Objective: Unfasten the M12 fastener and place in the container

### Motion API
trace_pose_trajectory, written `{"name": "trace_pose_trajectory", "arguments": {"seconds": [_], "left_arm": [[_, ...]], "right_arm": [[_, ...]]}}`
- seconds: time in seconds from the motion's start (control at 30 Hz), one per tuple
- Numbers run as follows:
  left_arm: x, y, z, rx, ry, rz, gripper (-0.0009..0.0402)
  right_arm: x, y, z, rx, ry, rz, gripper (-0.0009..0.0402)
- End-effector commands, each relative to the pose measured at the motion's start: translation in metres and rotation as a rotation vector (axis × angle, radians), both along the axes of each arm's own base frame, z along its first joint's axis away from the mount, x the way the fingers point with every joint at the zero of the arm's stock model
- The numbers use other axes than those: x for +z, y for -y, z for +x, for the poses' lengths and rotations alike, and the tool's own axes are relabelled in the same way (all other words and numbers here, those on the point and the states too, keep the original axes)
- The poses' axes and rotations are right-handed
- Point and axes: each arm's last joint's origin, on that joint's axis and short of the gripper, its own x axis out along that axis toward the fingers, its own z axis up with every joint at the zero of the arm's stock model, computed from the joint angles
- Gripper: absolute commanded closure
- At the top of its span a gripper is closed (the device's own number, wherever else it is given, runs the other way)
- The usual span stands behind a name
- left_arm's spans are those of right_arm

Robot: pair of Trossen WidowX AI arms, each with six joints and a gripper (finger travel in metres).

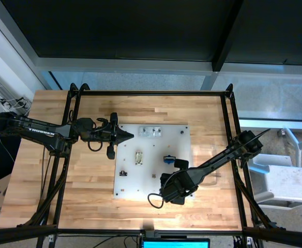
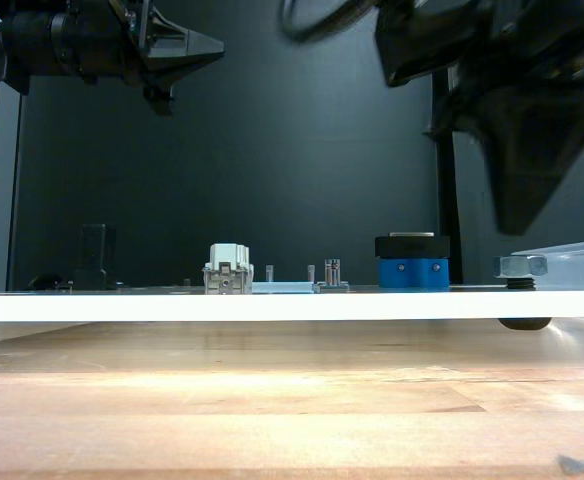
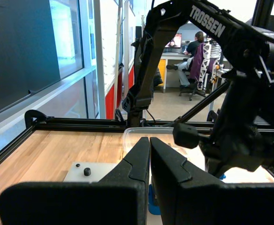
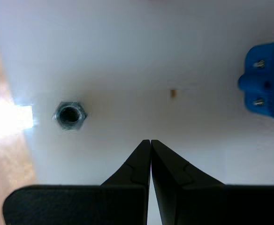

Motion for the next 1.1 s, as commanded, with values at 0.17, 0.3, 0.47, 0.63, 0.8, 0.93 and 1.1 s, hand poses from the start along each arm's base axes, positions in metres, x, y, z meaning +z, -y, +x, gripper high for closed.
{"name": "trace_pose_trajectory", "arguments": {"seconds": [0.17, 0.3, 0.47, 0.63, 0.8, 0.93, 1.1], "left_arm": [[0.0, 0.0, 0.0, 0.0, 0.001, 0.0, 0.0393], [0.0, 0.0, 0.0, 0.0, -0.002, 0.0, 0.0393], [0.0, 0.0, 0.0, 0.0, -0.002, 0.0, 0.0393], [0.0, 0.0, 0.0, 0.0, -0.002, 0.0, 0.0393], [0.0, 0.0, 0.0, 0.0, -0.002, 0.0, 0.0393], [0.0, 0.0, 0.0, 0.0, -0.002, 0.0, 0.0393], [0.0, 0.0, 0.0, 0.0, -0.002, 0.0, 0.0393]], "right_arm": [[0.013, -0.004, -0.001, -0.005, -0.021, 0.147, 0.0393], [0.024, -0.01, 0.003, 0.017, -0.024, 0.262, 0.0393], [0.03, -0.014, 0.006, 0.017, -0.023, 0.346, 0.0393], [0.027, -0.013, 0.008, -0.146, 0.012, 0.315, 0.0393], [0.019, -0.014, 0.011, -0.254, 0.028, 0.276, 0.0379], [0.018, -0.015, 0.015, -0.328, 0.039, 0.278, 0.0325], [0.019, -0.016, 0.019, -0.306, 0.059, 0.238, 0.0237]]}}
